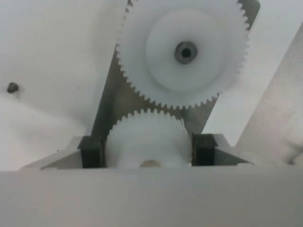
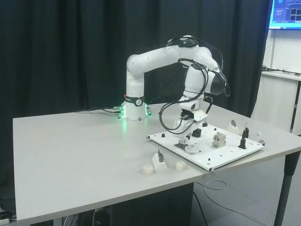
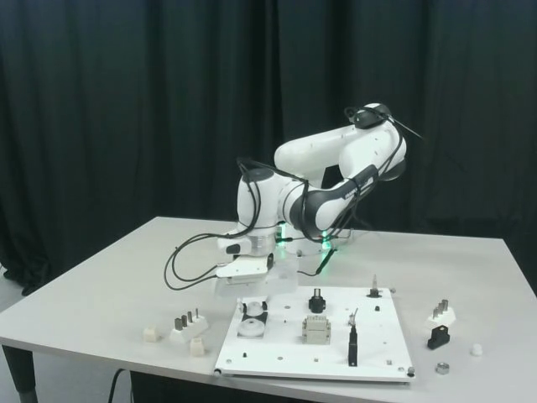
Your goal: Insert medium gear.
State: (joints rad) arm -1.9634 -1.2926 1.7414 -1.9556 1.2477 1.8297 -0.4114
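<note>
Medium gear [image 1: 147,137] sits clamped in the jaws, teeth just beside the large gear [image 1: 183,52] on the grey plate [image 1: 118,99]; whether it is fully seated cannot be told.

The arm [image 2: 162,59] is white all over, built of smooth rounded links with grey-black bands at the joints, and green lights glow around its base [image 2: 133,111] where it meets the grey table. Black cables [image 2: 169,115] loop loose off the wrist and swing down beside the forearm, with more black cable showing along the upper links. Up close, the gripper [image 1: 150,151] shows pale angular fingers tipped with black pads [image 1: 91,151].
</note>
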